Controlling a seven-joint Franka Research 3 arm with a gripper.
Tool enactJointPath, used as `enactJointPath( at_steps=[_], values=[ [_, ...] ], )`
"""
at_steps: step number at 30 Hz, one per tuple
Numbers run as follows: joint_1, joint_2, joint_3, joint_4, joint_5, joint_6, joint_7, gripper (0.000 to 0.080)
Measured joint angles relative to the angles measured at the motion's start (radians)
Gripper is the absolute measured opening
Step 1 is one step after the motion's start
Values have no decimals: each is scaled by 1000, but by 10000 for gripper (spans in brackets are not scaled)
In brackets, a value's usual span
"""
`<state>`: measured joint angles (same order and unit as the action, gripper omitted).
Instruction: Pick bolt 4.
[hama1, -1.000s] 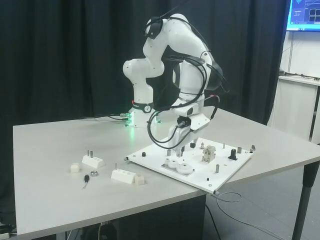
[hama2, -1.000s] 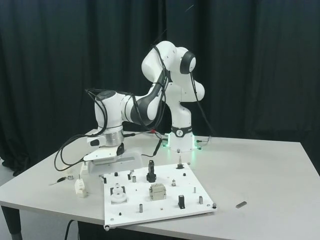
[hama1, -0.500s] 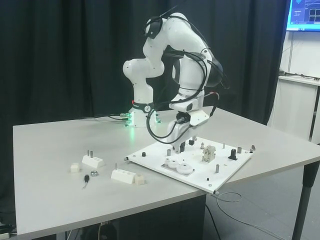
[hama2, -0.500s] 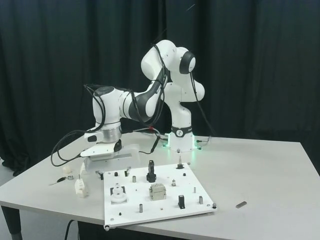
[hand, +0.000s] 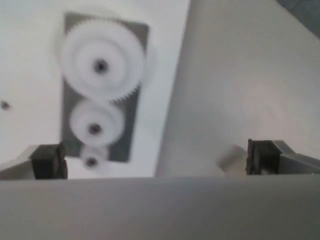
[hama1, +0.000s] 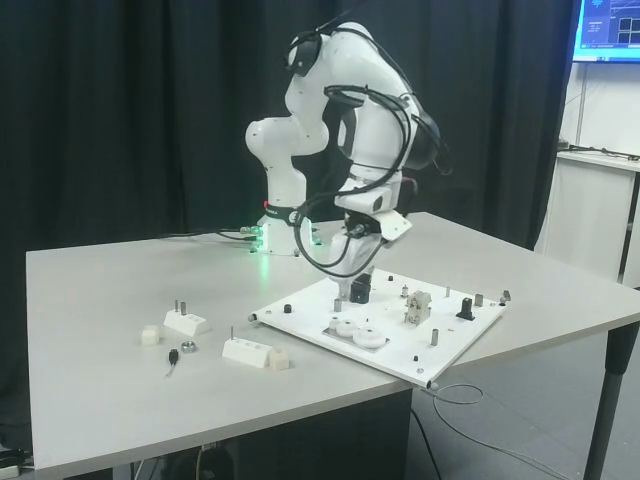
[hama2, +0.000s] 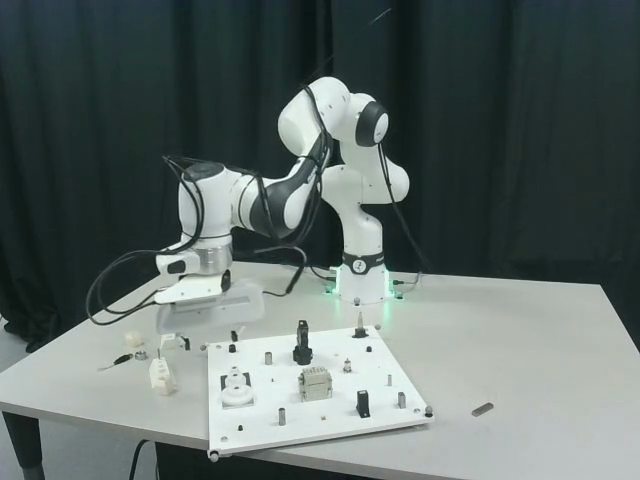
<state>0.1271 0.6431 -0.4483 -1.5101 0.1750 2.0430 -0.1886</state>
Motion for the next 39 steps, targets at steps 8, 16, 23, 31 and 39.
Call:
enactJointPath(
  at_steps=[8,16,23,31,39],
  values=[
    [-52,0,0,29,-36,-12,-122,800],
    [-114,0,0,46,-71,-14,-237,800],
    [-168,0,0,51,-98,-14,-315,800],
    [-224,0,0,48,-123,-14,-365,800],
    [-269,8,0,39,-124,-14,-419,800]
  ],
)
